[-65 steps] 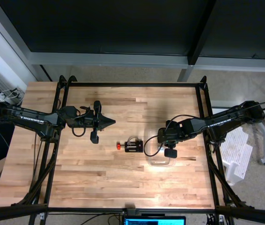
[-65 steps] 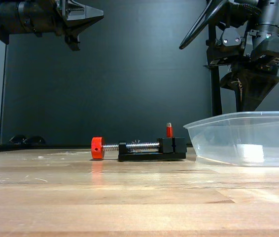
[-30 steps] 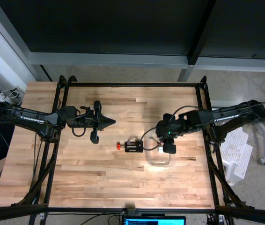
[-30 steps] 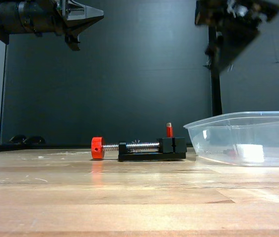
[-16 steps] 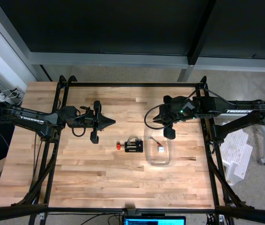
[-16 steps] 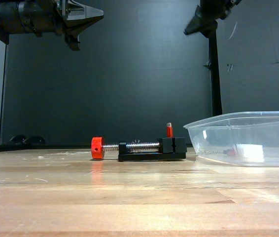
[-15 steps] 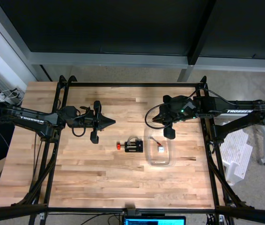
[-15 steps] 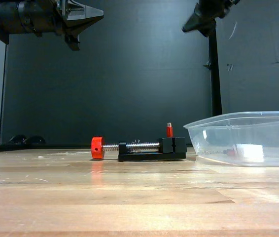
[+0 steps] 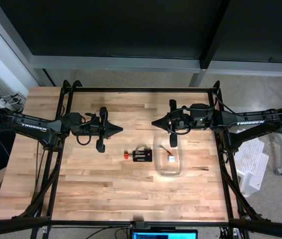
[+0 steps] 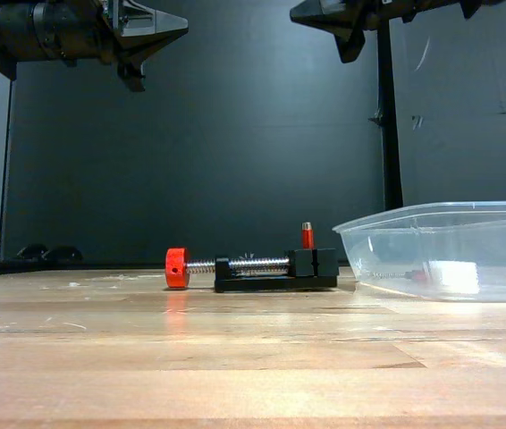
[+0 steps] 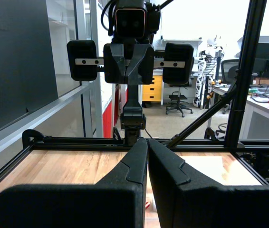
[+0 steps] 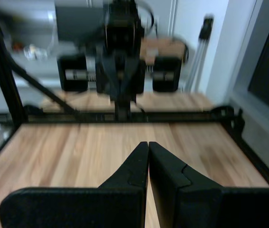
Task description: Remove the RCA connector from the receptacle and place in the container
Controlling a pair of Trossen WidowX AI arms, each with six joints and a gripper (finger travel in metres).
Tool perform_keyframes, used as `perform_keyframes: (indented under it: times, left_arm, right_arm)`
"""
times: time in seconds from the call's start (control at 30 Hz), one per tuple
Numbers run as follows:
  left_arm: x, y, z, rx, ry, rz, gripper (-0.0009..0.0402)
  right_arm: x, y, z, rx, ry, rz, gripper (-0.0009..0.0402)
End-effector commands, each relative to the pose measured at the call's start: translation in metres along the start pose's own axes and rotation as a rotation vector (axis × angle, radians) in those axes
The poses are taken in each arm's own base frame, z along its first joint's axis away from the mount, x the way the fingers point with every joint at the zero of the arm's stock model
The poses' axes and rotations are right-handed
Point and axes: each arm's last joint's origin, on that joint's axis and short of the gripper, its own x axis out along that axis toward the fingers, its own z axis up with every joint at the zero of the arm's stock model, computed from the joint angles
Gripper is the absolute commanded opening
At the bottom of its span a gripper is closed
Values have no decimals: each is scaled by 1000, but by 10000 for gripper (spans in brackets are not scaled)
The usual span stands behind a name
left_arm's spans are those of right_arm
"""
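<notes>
Two grippers: left gripper (image 9: 120,129) and right gripper (image 9: 154,122), black fingers pressed together, empty, tips facing, apart, mid-frame.
Connector: tiny red RCA connector (image 9: 164,148) lies in the clear round-cornered plastic container (image 9: 178,170), near a white cube (image 9: 172,158).
Receptacle: black blocky receptacle (image 9: 142,155), just left of the tub's rim, on planked wooden table (image 9: 106,189).

From the near edge of the table (image 9: 106,199), one camera looks down, one level; both see the receptacle (image 9: 142,155). Cameras on the left pincer (image 11: 147,141) and right pincer (image 12: 148,144) face each other.
</notes>
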Motion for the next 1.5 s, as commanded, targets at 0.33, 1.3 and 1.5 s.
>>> perform_keyframes:
  times: [0.33,1.3,1.5]
  left_arm:
    - [0,0,0,0,0,0,0]
    - [0,0,0,0,0,0,0]
    - [0,0,0,0,0,0,0]
  right_arm:
    - [-10,1,-32,22,-179,38,0]
    - [-11,1,-53,48,-137,53,0]
    - [-11,1,-51,51,-142,53,0]
